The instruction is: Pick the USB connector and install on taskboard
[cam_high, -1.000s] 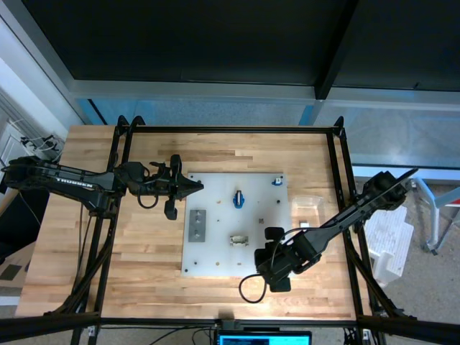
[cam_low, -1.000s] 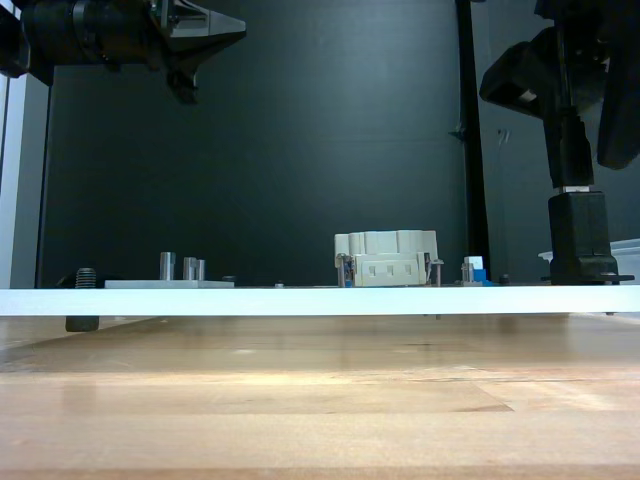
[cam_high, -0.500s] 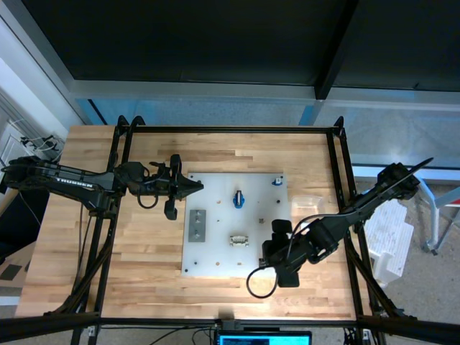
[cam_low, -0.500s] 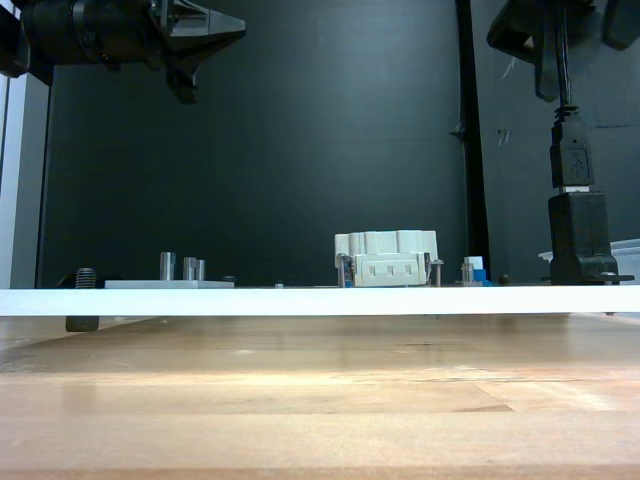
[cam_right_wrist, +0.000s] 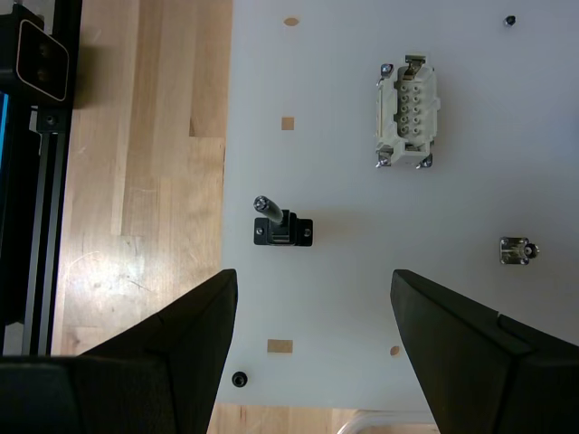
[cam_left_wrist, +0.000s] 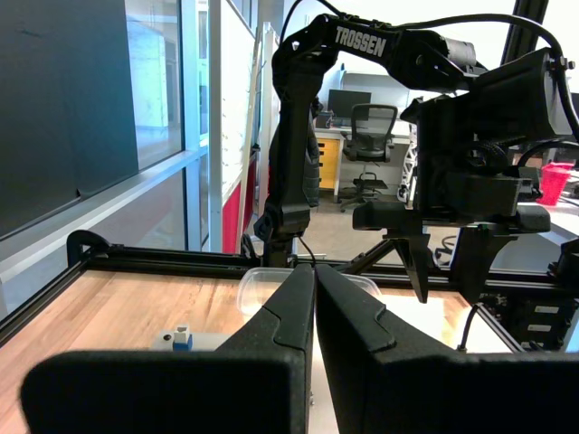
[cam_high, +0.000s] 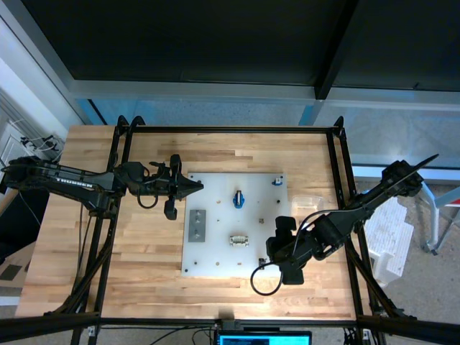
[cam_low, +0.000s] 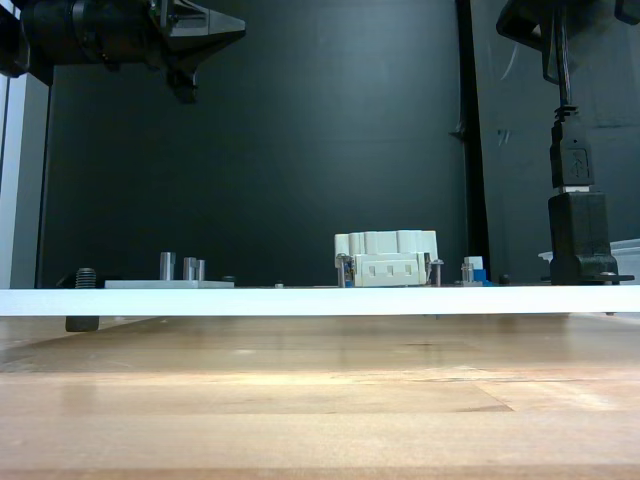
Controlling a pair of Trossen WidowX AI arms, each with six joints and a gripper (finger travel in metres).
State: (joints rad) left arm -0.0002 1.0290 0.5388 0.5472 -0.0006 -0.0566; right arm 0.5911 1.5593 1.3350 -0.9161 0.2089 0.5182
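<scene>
High view: the left gripper (cam_high: 197, 186) hangs over the wood just off the far-left corner of the taskboard (cam_high: 215, 255), well apart from everything on it. The right gripper (cam_high: 282, 250) is over the board's near-right area, just right of the beige connector (cam_high: 238, 240). A black cable loop (cam_high: 264, 280) curls under it. Can't make out the USB connector from up here, since the gripper covers that spot.

Low view: there's the USB connector (cam_low: 572, 165), standing upright in the black socket (cam_low: 580, 240) at the board's right end, with a thin light band showing where they meet. Its cable (cam_low: 562, 70) runs straight up toward the right gripper, which sits above and isn't touching the plug. The left gripper is up high at the left.

Left wrist view: the fingers (cam_left_wrist: 289, 330) are pressed together with only a hairline between them and nothing held.

Right wrist view: the fingers (cam_right_wrist: 194, 334) are spread wide and empty. The socket with the connector in it shows on the white board between and beyond them.
</scene>
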